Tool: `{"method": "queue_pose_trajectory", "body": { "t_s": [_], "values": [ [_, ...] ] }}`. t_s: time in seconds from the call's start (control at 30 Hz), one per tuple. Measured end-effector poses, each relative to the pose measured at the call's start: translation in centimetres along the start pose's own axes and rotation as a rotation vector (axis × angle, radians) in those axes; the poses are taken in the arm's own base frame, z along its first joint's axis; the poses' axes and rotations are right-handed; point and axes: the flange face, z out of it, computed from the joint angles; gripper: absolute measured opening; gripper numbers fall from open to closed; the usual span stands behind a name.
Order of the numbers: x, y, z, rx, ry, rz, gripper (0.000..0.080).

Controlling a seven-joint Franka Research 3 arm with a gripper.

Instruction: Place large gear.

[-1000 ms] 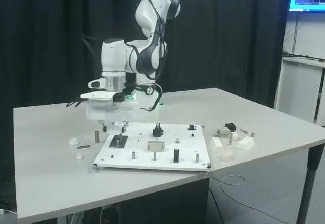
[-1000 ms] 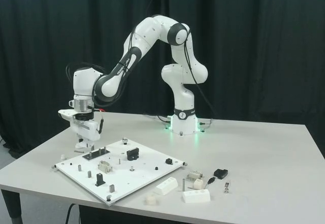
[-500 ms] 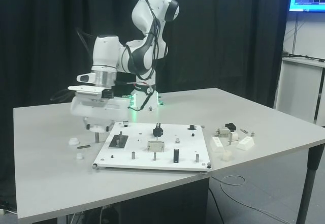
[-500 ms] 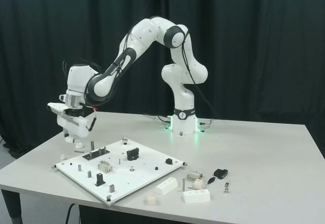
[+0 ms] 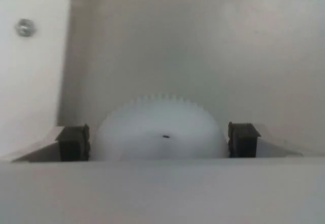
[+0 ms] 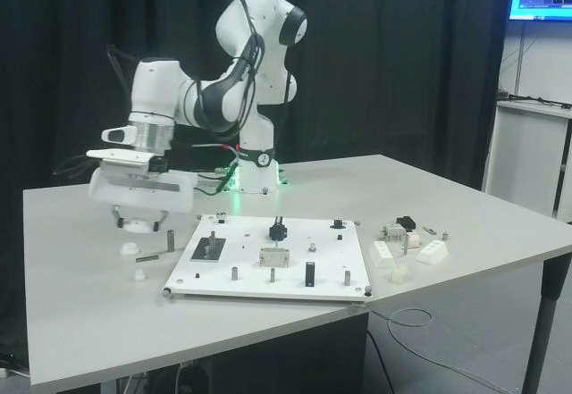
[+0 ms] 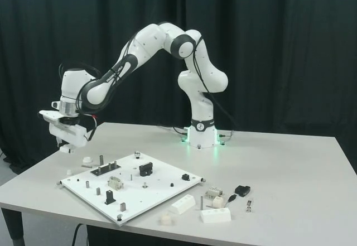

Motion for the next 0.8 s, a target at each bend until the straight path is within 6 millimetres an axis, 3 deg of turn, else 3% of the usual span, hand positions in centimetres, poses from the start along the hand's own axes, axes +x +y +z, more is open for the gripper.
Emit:
{"method": "queue_pose_trajectory", "body": {
  "t_s": [0.47,0.8],
  "values": [
    [1.8,4.5,2.6,-0.007,-0.073,-0.055,0.0596],
    [2.2,6.1,5.5,0.032,-0.099,-0.056,0.0596]
  ]
}}
